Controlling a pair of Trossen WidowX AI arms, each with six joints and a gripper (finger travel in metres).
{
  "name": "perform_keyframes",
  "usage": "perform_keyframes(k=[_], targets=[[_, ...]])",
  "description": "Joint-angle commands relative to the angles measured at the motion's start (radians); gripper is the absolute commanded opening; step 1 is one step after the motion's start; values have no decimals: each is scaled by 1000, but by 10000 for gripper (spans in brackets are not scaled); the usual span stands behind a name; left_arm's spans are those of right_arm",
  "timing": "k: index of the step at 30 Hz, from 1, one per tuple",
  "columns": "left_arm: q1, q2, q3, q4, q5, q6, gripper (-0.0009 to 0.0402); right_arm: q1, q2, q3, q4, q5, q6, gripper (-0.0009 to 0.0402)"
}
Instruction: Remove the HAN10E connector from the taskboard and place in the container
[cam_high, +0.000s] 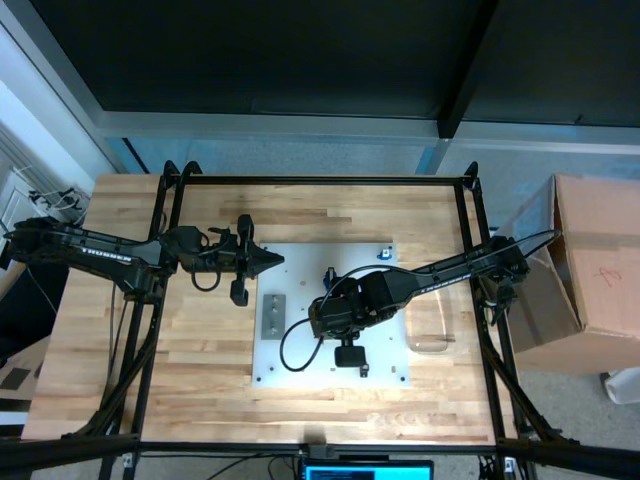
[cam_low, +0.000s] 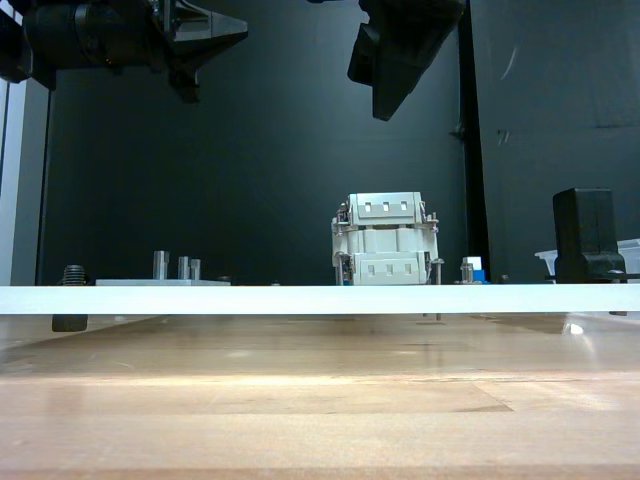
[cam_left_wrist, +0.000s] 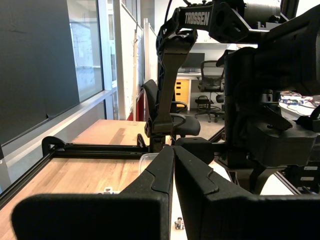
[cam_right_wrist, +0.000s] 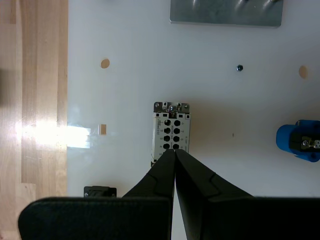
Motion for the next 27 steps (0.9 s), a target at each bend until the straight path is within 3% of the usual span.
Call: perform_keyframes(k=[1, 10, 14, 18, 27], targets=[[0, 0, 0, 0, 0, 0, 0, 0, 0, 0, -10, -1, 14, 14], [0, 0, 0, 0, 0, 0, 0, -2, 40, 0, -12, -1, 89, 175], [0, 0, 0, 0, 0, 0, 0, -4, 71, 12, -13, -1, 109, 228], [0, 0, 0, 0, 0, 0, 0, -5, 106, 16, -1, 0, 113, 252], [0, 0, 0, 0, 0, 0, 0, -5, 176, 15, 14, -11, 109, 247]])
